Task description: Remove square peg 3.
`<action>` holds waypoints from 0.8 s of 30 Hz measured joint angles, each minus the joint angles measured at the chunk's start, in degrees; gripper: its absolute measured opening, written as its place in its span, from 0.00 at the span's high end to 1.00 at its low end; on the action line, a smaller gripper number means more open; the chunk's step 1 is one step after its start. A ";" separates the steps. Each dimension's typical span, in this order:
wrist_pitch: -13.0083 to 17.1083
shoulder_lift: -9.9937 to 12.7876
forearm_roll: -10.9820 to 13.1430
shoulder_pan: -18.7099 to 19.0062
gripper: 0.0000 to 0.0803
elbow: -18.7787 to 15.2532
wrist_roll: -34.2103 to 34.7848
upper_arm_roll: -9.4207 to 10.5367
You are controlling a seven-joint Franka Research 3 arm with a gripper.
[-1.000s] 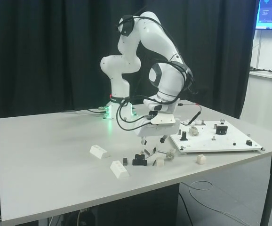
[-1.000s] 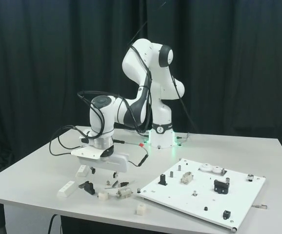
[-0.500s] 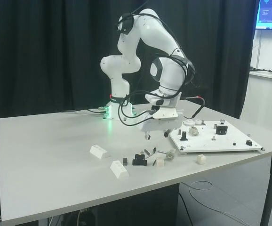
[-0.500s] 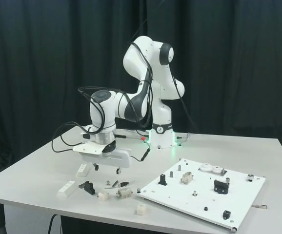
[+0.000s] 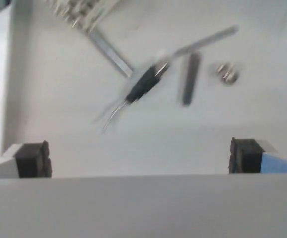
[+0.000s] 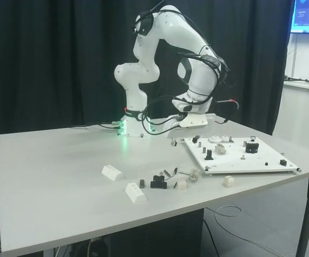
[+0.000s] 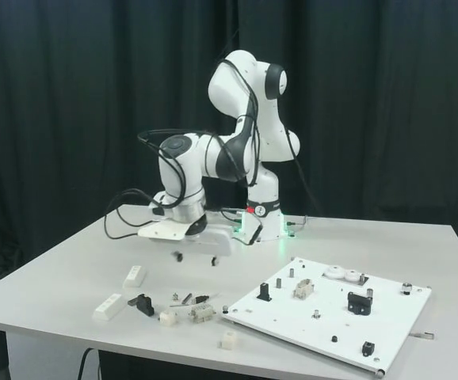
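**Tool.** My tool [image 5: 138,158] hangs clear above the grey table [image 6: 53,160], between the loose parts and the near corner of the white assembly board [image 6: 261,160]. The jaws stand wide apart. Nothing lies between the black fingertips [image 5: 32,158], so I hold nothing.

**Task thing.** No marking tells me which item is square peg 3. The wrist view shows a short grey square-section bar [image 5: 189,78] lying flat on the table beneath the tool. I judge this the likeliest candidate. It is near a black-sleeved wire probe [image 5: 143,85] but not touching it.

**Progress.** If that bar is the peg, the removal looks done, with the peg out of the board and released. Only withdrawal would remain. If it is not, the peg is yet to be gripped, and I cannot tell it among the small upright fittings on the board.

**Count, room views.**
- White assembly board: one
- Oblong white blocks on the table: two [image 7: 108,306] [image 7: 135,275]
- Small white cubes: two [image 7: 229,341] [image 7: 166,317]
- Black bracket: one [image 7: 142,303]
- Black fixtures on the board: three [image 7: 265,291] [image 7: 359,302] [image 7: 368,347]
- White round discs at the board's far edge: two [image 7: 333,272] [image 7: 354,277]

**Count, wrist view.**
- Flat grey strip: one [image 5: 111,52]
- Small metal nut: one [image 5: 227,73]
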 joint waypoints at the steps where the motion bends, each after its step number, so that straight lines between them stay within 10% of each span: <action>1: -0.66 -0.40 0.17 0.31 0.00 -0.38 0.82 0.00; 14: -3.64 -7.37 1.49 5.25 0.00 -9.09 10.88 0.72; 24: 0.54 -12.31 1.50 7.95 0.00 -16.83 21.17 3.40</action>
